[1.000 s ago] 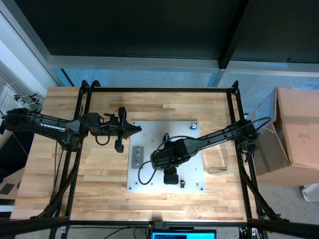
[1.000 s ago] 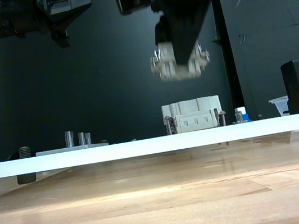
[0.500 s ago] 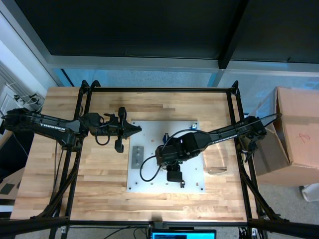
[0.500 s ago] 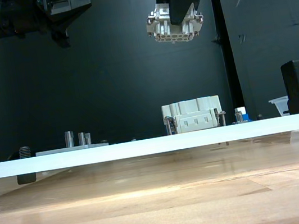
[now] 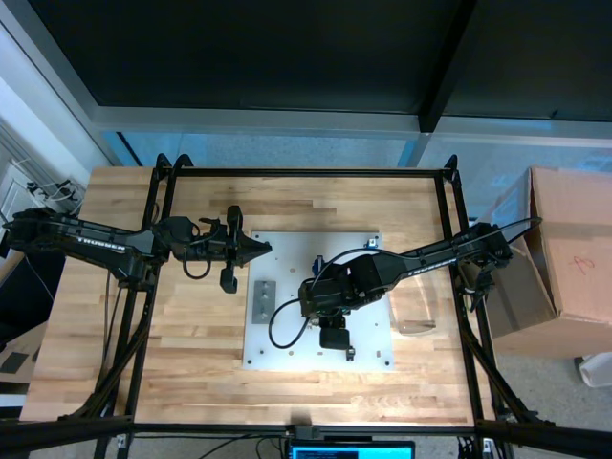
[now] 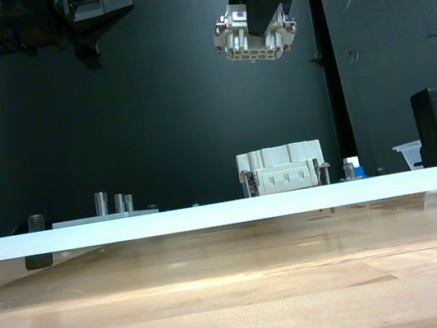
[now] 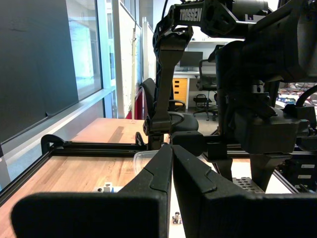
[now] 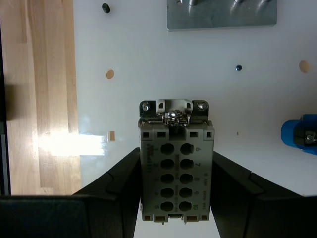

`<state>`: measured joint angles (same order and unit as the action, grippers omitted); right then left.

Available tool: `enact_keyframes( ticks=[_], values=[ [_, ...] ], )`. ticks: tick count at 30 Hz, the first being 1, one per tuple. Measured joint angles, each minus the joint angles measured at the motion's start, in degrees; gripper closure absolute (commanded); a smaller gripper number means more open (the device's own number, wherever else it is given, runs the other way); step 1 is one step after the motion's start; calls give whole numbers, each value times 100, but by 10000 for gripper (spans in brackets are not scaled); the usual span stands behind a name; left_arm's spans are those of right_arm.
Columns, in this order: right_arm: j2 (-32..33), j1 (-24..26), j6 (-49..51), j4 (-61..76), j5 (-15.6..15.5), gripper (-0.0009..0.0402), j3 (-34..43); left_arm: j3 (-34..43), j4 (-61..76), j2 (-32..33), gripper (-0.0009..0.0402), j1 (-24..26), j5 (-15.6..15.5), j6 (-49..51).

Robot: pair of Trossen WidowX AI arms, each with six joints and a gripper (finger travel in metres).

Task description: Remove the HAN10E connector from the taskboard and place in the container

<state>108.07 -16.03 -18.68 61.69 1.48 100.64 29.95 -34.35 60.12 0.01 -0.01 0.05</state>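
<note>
Above the white taskboard (image 5: 296, 359), the right claw (image 6: 262, 16) is clamped on the HAN10E connector (image 6: 255, 37), held high and slightly tilted, well clear of the housing (image 6: 280, 169) seated on the board. Beside the board's right edge, the clear container (image 5: 418, 314) sits on the counter (image 5: 191, 382); the right arm crosses it, and its contents cannot be made out. Farther back, the left claw (image 5: 260, 247) hangs over the board's left edge, fingers together.

High view downward, low view level from table edge; taskboard (image 5: 373, 339) common to both.
</note>
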Motion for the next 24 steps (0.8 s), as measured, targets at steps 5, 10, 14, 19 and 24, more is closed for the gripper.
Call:
enact_keyframes(
  ticks=[5,10,14,19,24],
  values=[
    [-35,-57,-35,179,2,378,-103,-2,0,0,393,0,-2,-2],
    [-291,-129,-131,225,0,378,-463,0,0,0,393,0,0,-2],
    [-605,-160,-358,192,0,378,-907,0,0,0,393,0,-2,-2],
    [-1165,-192,-664,83,46,378,-1646,0,0,0,393,0,-2,-2],
    [-1722,-210,-1021,7,46,377,-2350,0,2,0,393,0,0,-2]
  ],
)
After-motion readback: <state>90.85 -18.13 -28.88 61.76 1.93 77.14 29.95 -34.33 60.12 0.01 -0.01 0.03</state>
